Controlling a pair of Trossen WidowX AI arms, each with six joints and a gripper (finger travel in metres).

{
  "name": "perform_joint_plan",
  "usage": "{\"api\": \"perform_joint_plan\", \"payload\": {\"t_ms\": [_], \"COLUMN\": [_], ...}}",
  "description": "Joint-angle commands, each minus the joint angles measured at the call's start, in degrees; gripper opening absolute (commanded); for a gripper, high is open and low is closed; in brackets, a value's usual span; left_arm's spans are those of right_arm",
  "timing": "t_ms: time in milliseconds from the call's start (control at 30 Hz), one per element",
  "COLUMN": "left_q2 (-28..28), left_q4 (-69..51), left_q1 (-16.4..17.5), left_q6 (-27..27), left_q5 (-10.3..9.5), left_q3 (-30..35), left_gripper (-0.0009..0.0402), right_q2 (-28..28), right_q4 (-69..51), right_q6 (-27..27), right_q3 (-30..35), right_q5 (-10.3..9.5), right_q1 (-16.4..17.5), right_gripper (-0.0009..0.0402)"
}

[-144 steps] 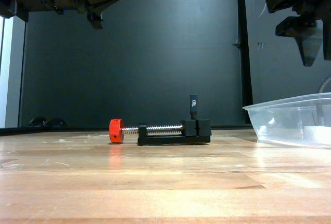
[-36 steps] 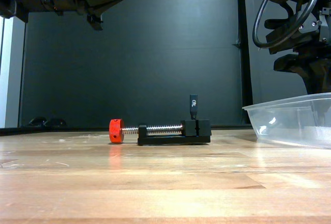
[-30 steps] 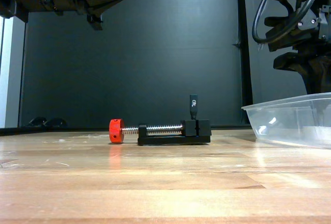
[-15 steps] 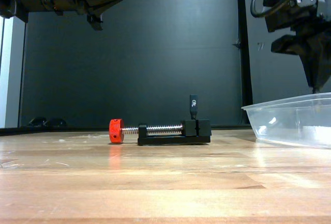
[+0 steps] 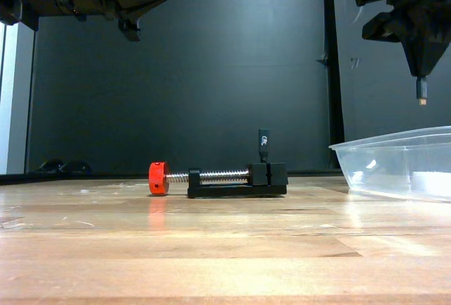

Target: Pick the USB-C connector and install on taskboard

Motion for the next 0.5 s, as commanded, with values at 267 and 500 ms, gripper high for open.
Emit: {"api": "perform_joint_plan", "payload": {"t_ms": [267,500], "left_q2": [0.02,0.02], "left_q4": [0.00,0.00], "left_q1": [0.00,0.02], "left_q6": [0.02,0.02], "left_q5": [0.02,0.02], "left_q3": [0.00,0.00], "left_gripper": [0.0000,0.0000], "right_q2": [5.68,11.72], "right_q4": [-0.09,-0.13], "right_q6": [3.10,2.43], "right_q3": [6.49,13.20], "right_q5": [-0.07,-0.07], "right_q1": [-4.13,-7.10], "right_gripper": [0.0000,0.0000]}}
